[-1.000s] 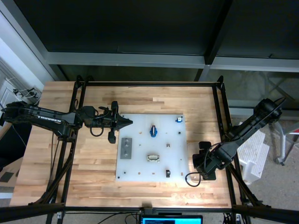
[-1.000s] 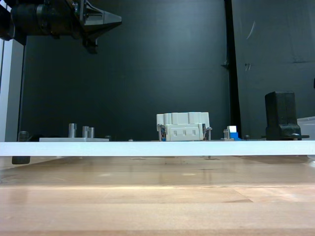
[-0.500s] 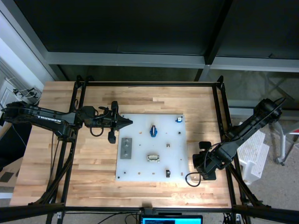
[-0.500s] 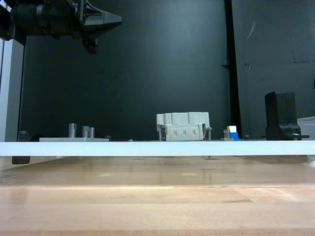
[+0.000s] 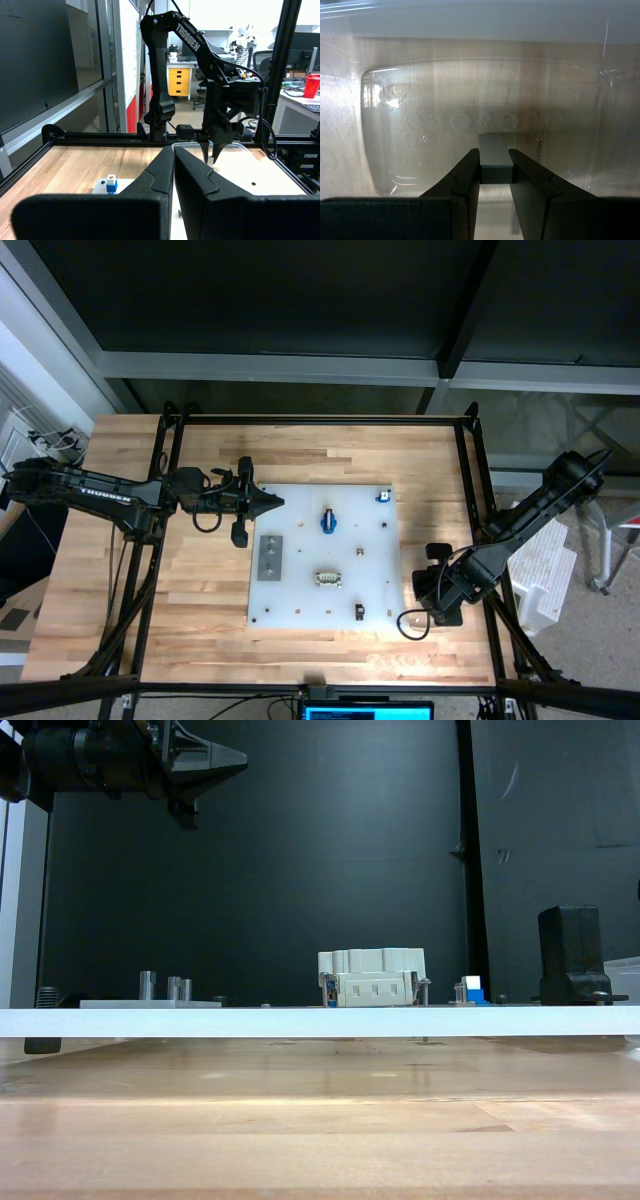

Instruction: Pick the 16mm bar and install on taskboard

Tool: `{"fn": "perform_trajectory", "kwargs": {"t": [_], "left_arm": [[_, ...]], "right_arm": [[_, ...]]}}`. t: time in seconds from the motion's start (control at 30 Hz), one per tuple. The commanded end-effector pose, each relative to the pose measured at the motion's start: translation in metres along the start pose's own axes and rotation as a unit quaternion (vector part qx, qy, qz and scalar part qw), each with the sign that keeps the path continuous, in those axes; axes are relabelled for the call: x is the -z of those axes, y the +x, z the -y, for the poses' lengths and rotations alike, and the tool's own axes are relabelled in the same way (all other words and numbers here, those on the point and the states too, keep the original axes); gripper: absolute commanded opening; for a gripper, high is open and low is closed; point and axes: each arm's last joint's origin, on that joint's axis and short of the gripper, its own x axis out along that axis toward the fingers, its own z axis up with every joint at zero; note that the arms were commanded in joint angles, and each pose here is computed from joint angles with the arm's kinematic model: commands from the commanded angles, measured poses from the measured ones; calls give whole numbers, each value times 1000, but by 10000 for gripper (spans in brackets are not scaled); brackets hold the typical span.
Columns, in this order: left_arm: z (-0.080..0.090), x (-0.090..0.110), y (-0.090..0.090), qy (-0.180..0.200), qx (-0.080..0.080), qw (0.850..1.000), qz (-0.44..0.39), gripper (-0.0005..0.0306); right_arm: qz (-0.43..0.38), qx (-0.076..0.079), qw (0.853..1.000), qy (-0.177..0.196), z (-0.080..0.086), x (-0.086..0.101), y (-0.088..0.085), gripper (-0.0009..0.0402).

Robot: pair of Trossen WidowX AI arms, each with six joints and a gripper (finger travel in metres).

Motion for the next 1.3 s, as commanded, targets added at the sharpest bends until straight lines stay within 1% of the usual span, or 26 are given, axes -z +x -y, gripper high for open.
{"fn": "perform_trajectory", "kwargs": {"t": [0.03,0.2,0.37,0.43,0.6,0.7,0.8,1.07,1.2,1.3], "left_arm": [[0,0,0,0,0,1000,0,0],[0,0,0,0,0,1000,0,0],[0,0,0,0,0,1000,0,0],[0,0,0,0,0,1000,0,0],[0,0,0,0,0,1000,0,0],[0,0,0,0,0,1000,0,0],[0,0,0,0,0,1000,0,0],[0,0,0,0,0,1000,0,0],[0,0,0,0,0,1000,0,0],[0,0,0,0,0,1000,0,0]], "right_arm": [[5,-5,1000,1,-2,-3,-4,1],[5,-6,1000,1,-3,-7,-16,5],[1,-1,1000,0,-6,-13,-38,4],[1,-2,1000,0,-7,-17,-49,4],[12,-11,1000,3,-10,-26,-73,4],[7,-6,1000,2,-11,-28,-82,4],[3,-3,1000,2,-13,-31,-85,4],[-2,1,1000,3,-21,-40,-82,4],[-3,-4,1000,14,-28,-49,-77,4],[-5,-2,1000,21,-33,-58,-72,4]]}}
